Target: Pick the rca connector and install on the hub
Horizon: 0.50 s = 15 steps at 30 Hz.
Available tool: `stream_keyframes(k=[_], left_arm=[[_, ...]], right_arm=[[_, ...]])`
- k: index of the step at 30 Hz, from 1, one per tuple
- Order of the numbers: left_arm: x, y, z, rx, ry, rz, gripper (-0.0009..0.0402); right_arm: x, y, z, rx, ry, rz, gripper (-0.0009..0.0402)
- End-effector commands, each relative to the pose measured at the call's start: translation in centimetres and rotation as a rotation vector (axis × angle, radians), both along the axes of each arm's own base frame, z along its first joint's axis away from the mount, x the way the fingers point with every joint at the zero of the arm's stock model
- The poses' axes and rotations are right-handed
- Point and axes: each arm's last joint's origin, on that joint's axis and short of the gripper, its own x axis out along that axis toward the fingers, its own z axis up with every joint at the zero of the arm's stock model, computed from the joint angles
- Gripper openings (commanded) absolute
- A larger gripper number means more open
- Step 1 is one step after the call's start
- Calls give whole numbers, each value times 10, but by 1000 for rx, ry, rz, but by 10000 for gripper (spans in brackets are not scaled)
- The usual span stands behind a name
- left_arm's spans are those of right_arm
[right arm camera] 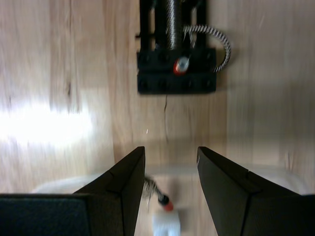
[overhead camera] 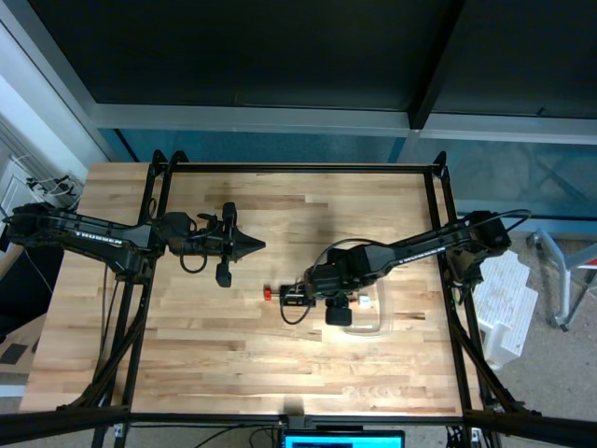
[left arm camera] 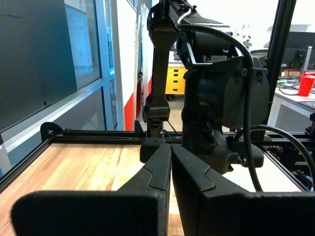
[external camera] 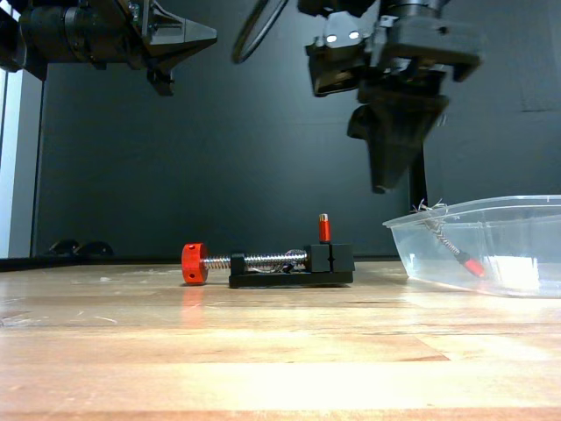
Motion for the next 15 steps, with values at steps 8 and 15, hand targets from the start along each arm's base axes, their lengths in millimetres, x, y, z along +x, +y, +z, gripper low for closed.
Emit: stream_keyframes(k=[8, 15], left_arm=[[0, 0, 0, 0, 0, 0, 0], [0, 0, 0, 0, 0, 0, 0]], right_arm=[[-33, 6, -4, -18, 20, 34, 145], [-45, 5, -12, -20, 22, 47, 145]])
